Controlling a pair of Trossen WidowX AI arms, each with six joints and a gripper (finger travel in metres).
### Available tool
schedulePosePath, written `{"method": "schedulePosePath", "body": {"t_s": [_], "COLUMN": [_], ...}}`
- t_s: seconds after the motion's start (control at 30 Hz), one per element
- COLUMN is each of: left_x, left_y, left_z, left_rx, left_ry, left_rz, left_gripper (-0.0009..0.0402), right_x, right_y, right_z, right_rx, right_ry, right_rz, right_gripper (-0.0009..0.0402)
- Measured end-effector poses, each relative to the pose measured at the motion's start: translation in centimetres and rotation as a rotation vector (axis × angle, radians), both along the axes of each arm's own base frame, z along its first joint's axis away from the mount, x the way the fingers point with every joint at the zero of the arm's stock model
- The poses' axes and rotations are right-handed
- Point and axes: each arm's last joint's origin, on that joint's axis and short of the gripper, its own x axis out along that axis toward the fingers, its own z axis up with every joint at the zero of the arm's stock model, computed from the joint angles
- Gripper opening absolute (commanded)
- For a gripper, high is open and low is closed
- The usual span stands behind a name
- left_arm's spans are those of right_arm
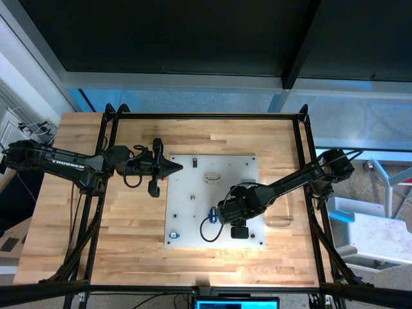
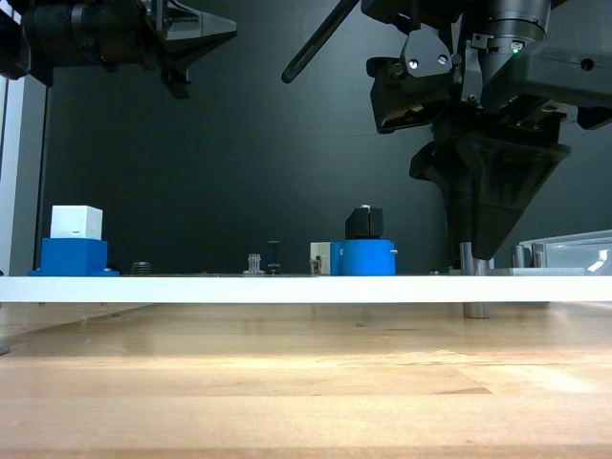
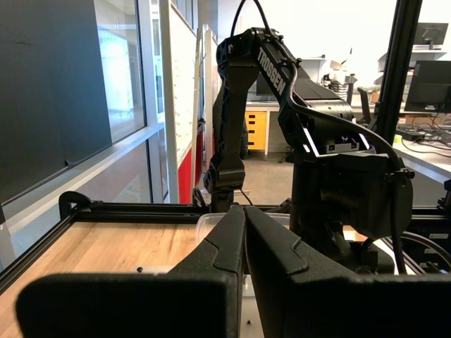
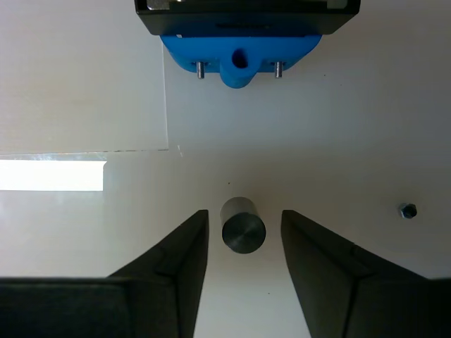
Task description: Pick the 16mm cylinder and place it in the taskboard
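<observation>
My right claw [image 2: 476, 251] hung low over the taskboard [image 1: 193, 212], fingers narrowly apart on either side of the 16mm cylinder [image 4: 243, 225] — not touching it. The cylinder stood upright on the taskboard, near the blue part [image 4: 239, 53]. My left claw [image 1: 177, 166] hovered high over the taskboard's left edge — pinched closed.
</observation>
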Motion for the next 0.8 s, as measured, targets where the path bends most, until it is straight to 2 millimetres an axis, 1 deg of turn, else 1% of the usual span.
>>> {"method": "schedulePosePath", "body": {"t_s": [0.23, 0.4, 0.53, 0.8], "left_x": [0.0, 0.0, 0.0, 0.0], "left_y": [0.0, 0.0, 0.0, 0.0], "left_z": [0.0, 0.01, 0.02, 0.02], "left_rx": [0.0, 0.0, 0.0, 0.0], "left_ry": [0.0, 0.0, -0.001, -0.001], "left_rz": [0.0, 0.0, 0.0, 0.0], "left_gripper": [0.0, 0.0, 0.0, 0.0], "right_x": [-0.01, -0.03, 0.0, -0.06], "right_y": [0.02, 0.06, 0.11, 0.17], "right_z": [0.01, 0.04, 0.11, 0.12], "right_rx": [0.004, 0.004, 0.005, 0.003], "right_ry": [0.001, 0.0, -0.002, 0.002], "right_rz": [0.001, 0.002, 0.003, 0.006], "right_gripper": [0.0204, 0.0222, 0.023, 0.0229]}}
